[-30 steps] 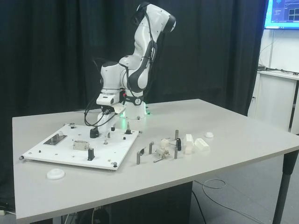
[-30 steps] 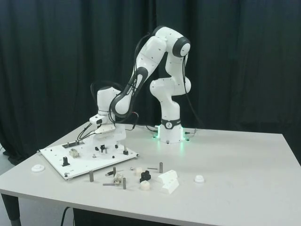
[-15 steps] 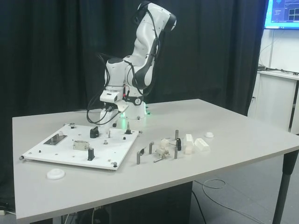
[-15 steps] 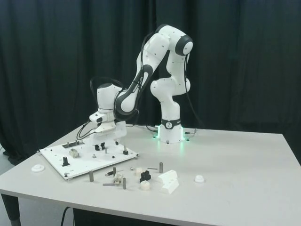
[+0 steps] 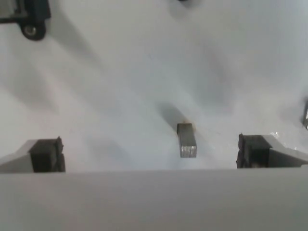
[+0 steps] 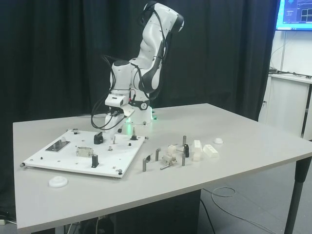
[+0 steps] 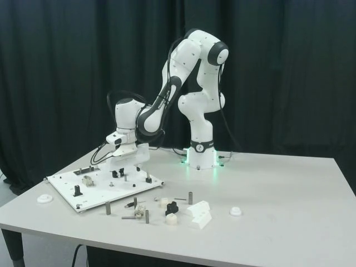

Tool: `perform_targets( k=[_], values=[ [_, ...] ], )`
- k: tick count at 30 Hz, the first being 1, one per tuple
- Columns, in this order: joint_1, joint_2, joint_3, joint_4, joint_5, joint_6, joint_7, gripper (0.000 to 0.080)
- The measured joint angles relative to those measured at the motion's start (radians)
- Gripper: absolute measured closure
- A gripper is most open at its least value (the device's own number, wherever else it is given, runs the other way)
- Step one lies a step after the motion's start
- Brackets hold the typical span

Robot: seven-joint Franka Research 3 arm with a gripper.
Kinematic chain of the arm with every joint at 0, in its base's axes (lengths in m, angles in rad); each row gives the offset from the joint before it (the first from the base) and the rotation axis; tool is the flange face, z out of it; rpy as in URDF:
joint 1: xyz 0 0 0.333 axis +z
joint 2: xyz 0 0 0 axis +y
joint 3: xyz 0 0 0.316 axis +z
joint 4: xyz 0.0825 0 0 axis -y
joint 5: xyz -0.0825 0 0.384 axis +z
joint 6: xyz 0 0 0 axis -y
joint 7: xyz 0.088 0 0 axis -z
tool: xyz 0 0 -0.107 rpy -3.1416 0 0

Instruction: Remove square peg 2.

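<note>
Below the wrist camera, the gripper (image 5: 150, 154) has its fingers spread apart, holding nothing. Between them, nearer one finger, square peg 2 (image 5: 186, 139) stands upright in the white board (image 5: 120, 86).

Seen from the first room camera, the gripper (image 6: 114, 113) hangs above the board's (image 6: 68, 161) far edge, over small black fixtures.

From the second room camera, loose pegs and white blocks (image 7: 199, 213) lie on the grey counter (image 7: 289, 206) beside the board (image 7: 94, 194).
</note>
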Motion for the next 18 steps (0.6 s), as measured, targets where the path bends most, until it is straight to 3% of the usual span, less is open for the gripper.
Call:
perform_targets(
  k=[9,18],
  values=[
    [-0.008,0.001,0.014,-0.003,0.000,0.022,-0.002,0.0003],
    [-0.068,0.002,0.080,-0.004,0.000,0.057,-0.013,0.0003]
  ],
)
